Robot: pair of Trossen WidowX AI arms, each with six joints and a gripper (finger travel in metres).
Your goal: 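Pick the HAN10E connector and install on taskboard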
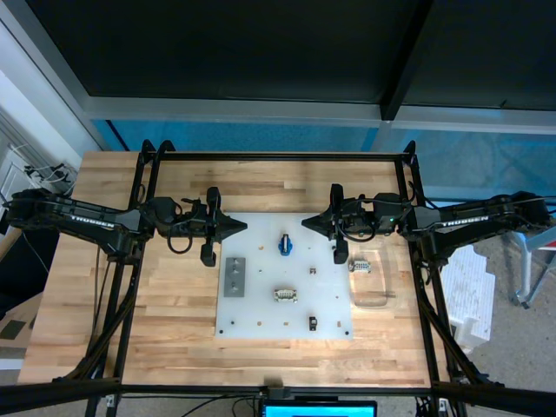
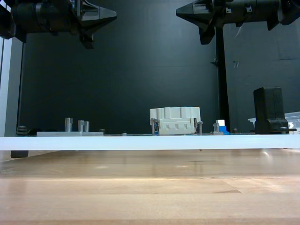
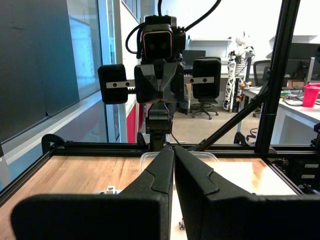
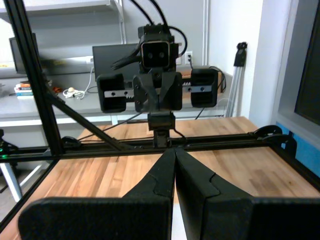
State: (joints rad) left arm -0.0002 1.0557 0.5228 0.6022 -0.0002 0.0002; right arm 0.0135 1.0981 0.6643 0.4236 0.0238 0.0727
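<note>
- The right gripper (image 1: 307, 222) is pinched fully closed and holds nothing. It hangs high over the far edge of the taskboard (image 1: 261, 313), with its tip pointing toward 9 o'clock.
- The left gripper (image 1: 241, 226) mirrors it, closed and empty, with its tip toward 3 o'clock. The two tips face each other across a short gap, and the low view shows both well above the board.
- I take the HAN10E connector (image 1: 360, 266) to be the pale block with metal ends lying in the far end of the clear tray (image 1: 373, 304). The tray sits on the wooden surface (image 1: 130, 287) just beside the board's 3 o'clock edge, so the connector is not yet installed.
- In the high view the connector lies at about 4 o'clock from the right gripper's tip and well below it. The left gripper is farther off, across the board, so the right arm looks the nearer one.
- Its long axis runs 9-to-3. A grasp would probably close across the short 12-to-6 sides, with the gripper pitched downward first.
- A similar pale block (image 1: 284, 296) stands on the board at 6 o'clock from the blue part (image 1: 285, 245). It may be the mating seat, but I cannot tell.
</note>
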